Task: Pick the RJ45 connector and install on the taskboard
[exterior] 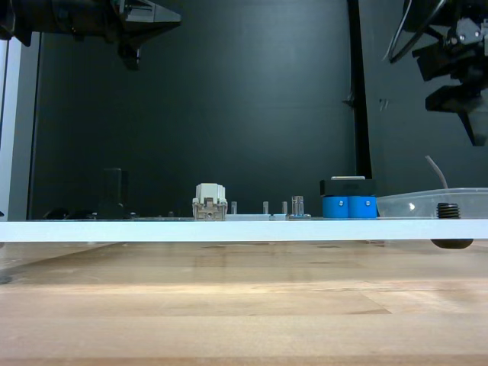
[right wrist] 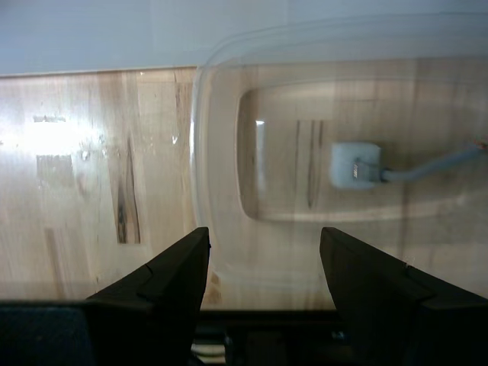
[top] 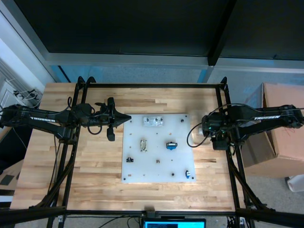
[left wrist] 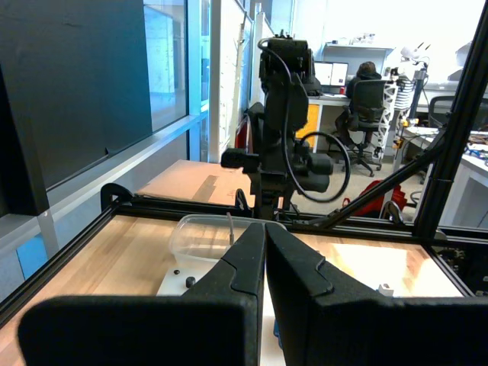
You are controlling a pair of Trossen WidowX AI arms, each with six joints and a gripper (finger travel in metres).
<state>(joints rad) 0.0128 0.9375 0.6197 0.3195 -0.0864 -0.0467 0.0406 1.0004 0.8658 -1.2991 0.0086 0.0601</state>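
RJ45 connector (right wrist: 354, 165): free in tray (right wrist: 217, 114), unpicked
Right hand (right wrist: 264, 236): spread above tray, 3 o'clock of taskboard (top: 156, 173)
Left hand (left wrist: 264, 229): clenched empty, 9 o'clock
Remaining: pick, install

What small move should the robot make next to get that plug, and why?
Probably slide the open right hand sideways until it is centred above the RJ45 connector. The connector lies free in the clear tray, off to one side of the hand's opening. The left hand, shut, hangs high beside the white board's left edge.
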